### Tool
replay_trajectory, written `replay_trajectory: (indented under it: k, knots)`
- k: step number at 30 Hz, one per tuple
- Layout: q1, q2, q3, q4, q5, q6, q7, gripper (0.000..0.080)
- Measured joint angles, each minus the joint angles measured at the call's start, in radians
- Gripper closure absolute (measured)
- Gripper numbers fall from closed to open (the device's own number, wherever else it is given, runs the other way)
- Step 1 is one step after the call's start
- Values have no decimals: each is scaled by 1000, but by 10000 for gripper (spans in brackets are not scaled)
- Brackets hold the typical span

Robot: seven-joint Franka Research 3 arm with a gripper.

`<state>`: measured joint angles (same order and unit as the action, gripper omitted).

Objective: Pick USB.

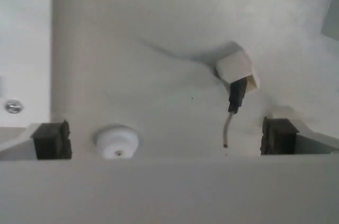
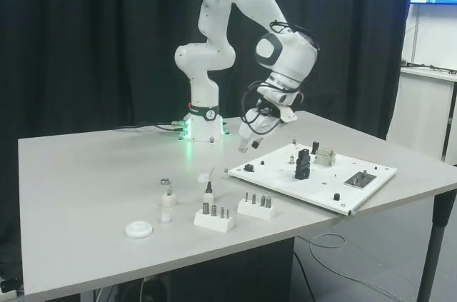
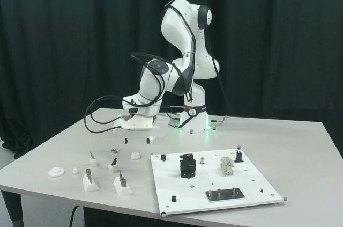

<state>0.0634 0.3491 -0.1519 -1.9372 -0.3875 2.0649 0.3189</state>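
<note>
The USB plug [image 1: 237, 96] is black and stands in a small white holder block [image 1: 238, 68], with a short white cable stub [image 1: 227, 128] coming off it. From the room cameras it stands on the grey table [image 2: 86, 173] as a black plug on a white block [image 2: 208, 190] [image 3: 113, 165], in front of the white board. My gripper [image 1: 164, 140] [image 2: 247, 145] [image 3: 136, 141] hangs open above the table, clear of the plug, with nothing between its fingers. In the wrist view the plug lies between the two black fingertips [image 1: 278, 136], closer to one of them.
A small white toothed disc [image 1: 117, 140] [image 3: 135, 155] lies close to the plug. White pin blocks [image 2: 214, 218] [image 3: 122, 184] and a larger white gear [image 2: 138, 229] [image 3: 56, 171] sit near the front edge. The white board [image 2: 285, 177] [image 3: 252, 176] carries several fixtures.
</note>
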Motion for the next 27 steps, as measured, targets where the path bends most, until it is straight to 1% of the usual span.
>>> replay_trajectory:
  k: [8,16,20,27]
  knots:
    - [-41,-9,0,-83,-65,105,-4,3]
    - [-79,-19,-3,-160,-115,228,-5,3]
    - [-96,-20,-6,-188,-140,286,-6,3]
    - [-114,-19,-22,-221,-181,380,-6,3]
